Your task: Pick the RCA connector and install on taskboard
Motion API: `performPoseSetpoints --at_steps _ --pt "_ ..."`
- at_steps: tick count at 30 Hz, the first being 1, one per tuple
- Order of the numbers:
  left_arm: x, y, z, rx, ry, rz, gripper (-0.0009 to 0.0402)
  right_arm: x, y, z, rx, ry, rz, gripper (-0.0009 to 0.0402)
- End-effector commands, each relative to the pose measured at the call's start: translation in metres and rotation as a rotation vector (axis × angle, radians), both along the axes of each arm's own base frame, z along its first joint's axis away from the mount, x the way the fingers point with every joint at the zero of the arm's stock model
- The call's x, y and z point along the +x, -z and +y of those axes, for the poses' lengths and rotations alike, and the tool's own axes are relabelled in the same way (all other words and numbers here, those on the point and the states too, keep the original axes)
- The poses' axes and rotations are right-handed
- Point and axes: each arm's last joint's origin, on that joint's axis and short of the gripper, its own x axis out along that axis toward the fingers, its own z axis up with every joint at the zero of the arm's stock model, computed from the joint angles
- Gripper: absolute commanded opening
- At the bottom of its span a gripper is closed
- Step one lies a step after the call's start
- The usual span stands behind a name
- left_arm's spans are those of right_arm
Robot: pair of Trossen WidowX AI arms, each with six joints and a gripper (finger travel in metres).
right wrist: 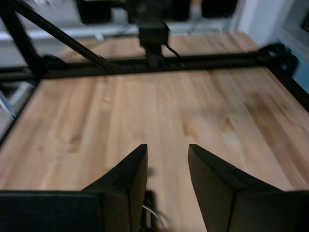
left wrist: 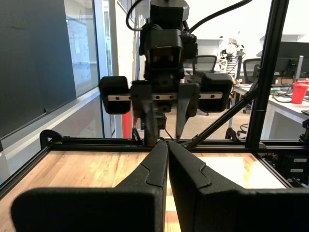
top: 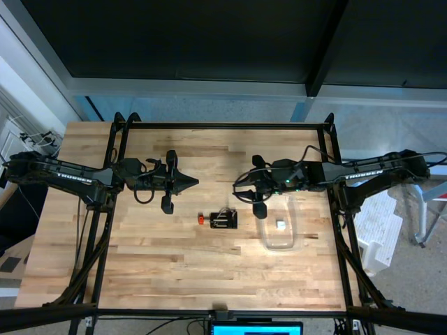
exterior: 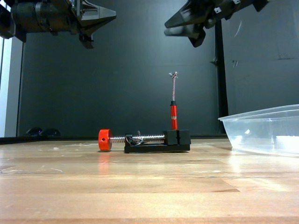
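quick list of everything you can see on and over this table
table: one, light wood, under everything
taskboard: one, black with red knob, table centre
upright pin: one, red with silvery spring on top, standing on taskboard
tray: one, clear plastic, right of taskboard
cube: one, white, inside tray
RCA connector: not visible in any view
left hand: one, black, shut, high, left of taskboard
right hand: one, black, open, high, near tray

So the left arm (top: 42, 167) and right arm (top: 391, 166): matte black, white TROSSEN lettering (top: 68, 176), looping black cables (left wrist: 212, 17) (tiny green light (top: 288, 183) on the right one). Chunky wedge-shaped black fingers (left wrist: 149, 169) on the left hand (top: 196, 183) and right hand (top: 237, 187), both up over the bench (top: 140, 265).
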Motion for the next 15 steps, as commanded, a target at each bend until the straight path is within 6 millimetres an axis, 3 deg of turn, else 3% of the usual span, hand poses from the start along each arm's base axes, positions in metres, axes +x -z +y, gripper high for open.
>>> performPoseSetpoints --at_steps 1,15 --pt "0.000 0.000 0.000 0.000 0.000 0.000 0.0000 -0.005 0.001 -0.002 0.005 0.009 -0.077 0.0086" --pt "0.000 0.000 0.000 0.000 0.000 0.000 0.0000 -0.025 0.007 -0.014 -0.009 -0.014 -0.309 -0.0002"
